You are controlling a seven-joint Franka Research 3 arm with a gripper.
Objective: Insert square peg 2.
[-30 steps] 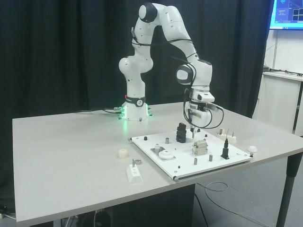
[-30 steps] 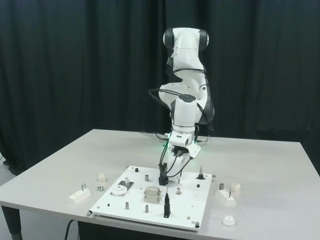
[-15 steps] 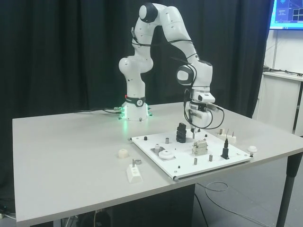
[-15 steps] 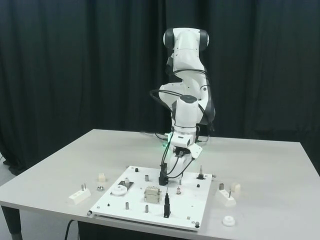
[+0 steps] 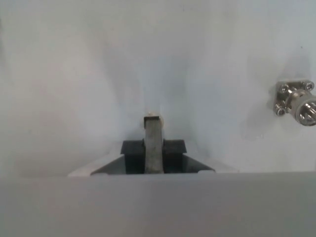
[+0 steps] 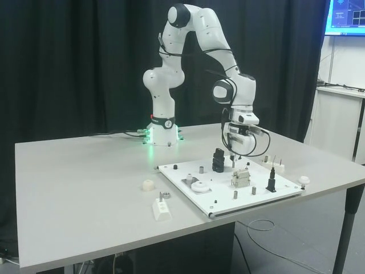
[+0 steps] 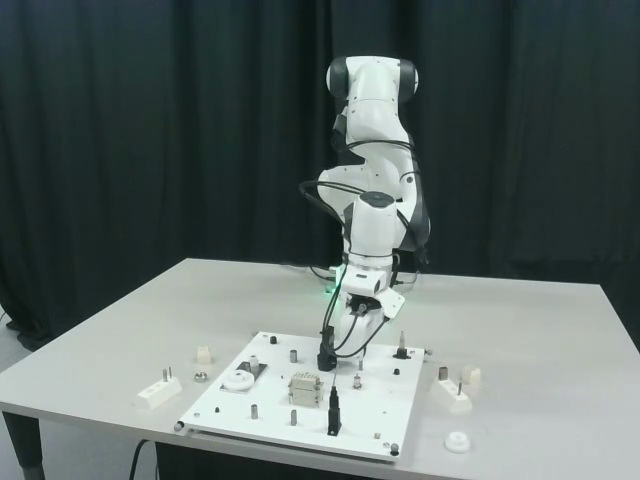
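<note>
From my remote seat, the white Franka arm [image 6: 222, 51] is bent over the flat white assembly board [image 6: 228, 185] that sits on the grey table [image 6: 80, 177], with the two-finger gripper [image 5: 153, 163] pointing straight down over the middle-back part of the board.

Wrist view is the useful one here: the two black fingertip pads [image 5: 131, 150] are clamped on a slim grey square metal peg [image 5: 153, 148], one pad each side. The peg hangs down from the fingers and its lower end is right at the white board surface; whether it's touching or already in a hole I honestly can't tell. Close by on the board there's a shiny metal threaded connector on a square four-screw flange [image 5: 296, 102].

In the first room view the peg [image 6: 234, 161] shows as a thin grey stick under the gripper [image 6: 235, 152], just beside the black stacked block [image 6: 218, 160] and behind the grey boxy metal connector [image 6: 241, 178]. Also on the board: a white round gear-like disc [image 6: 199, 186] and a black upright plug [image 6: 271, 181].

Off the board on the table: a small white cap [image 6: 147, 184], a white rectangular block holder [image 6: 162, 210], and another white peg holder [image 7: 452, 397] on the far side in the second room view.
</note>
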